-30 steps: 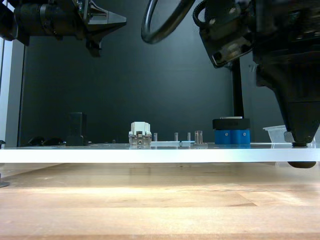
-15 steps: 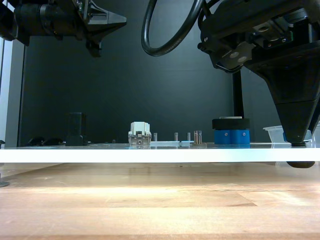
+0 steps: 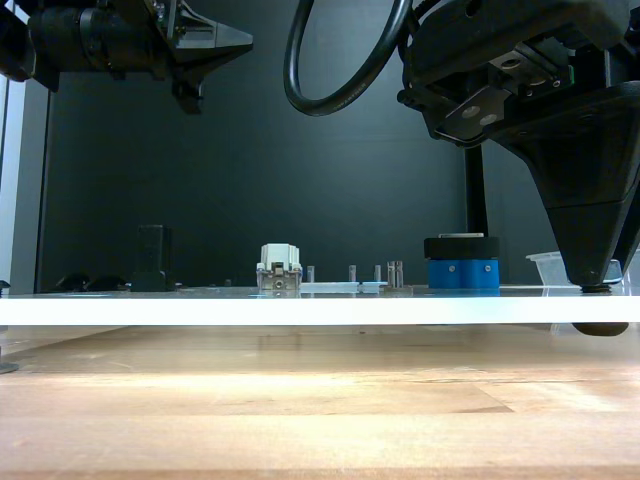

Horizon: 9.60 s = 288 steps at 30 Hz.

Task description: Pick the M12 nut and place it on its threads and fasten

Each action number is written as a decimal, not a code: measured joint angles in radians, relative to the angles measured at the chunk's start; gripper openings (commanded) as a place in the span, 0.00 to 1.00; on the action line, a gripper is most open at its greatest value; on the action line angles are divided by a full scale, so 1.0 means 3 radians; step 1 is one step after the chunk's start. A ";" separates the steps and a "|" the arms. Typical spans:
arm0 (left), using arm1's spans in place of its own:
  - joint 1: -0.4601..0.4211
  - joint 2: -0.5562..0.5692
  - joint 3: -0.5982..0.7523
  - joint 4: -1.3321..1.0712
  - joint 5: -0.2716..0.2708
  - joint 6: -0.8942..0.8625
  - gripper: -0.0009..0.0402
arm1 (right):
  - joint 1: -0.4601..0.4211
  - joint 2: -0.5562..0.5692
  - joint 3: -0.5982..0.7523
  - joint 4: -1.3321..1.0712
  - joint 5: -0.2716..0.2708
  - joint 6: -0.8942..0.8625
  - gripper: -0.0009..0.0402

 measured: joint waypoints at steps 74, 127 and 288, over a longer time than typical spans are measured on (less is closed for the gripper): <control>0.0000 0.0001 0.0000 0.0001 -0.0001 0.0000 0.02 | -0.0017 -0.0203 -0.0228 0.0094 -0.0528 -0.3183 0.02; 0.0000 0.0000 0.0000 0.0001 -0.0001 0.0000 0.02 | -0.0014 -0.0407 -0.0440 0.0161 0.0132 -0.3056 0.02; 0.0000 0.0000 -0.0001 -0.0009 -0.0001 0.0000 0.02 | -0.1825 -0.3230 -0.3268 0.5028 -0.0289 -0.4672 0.02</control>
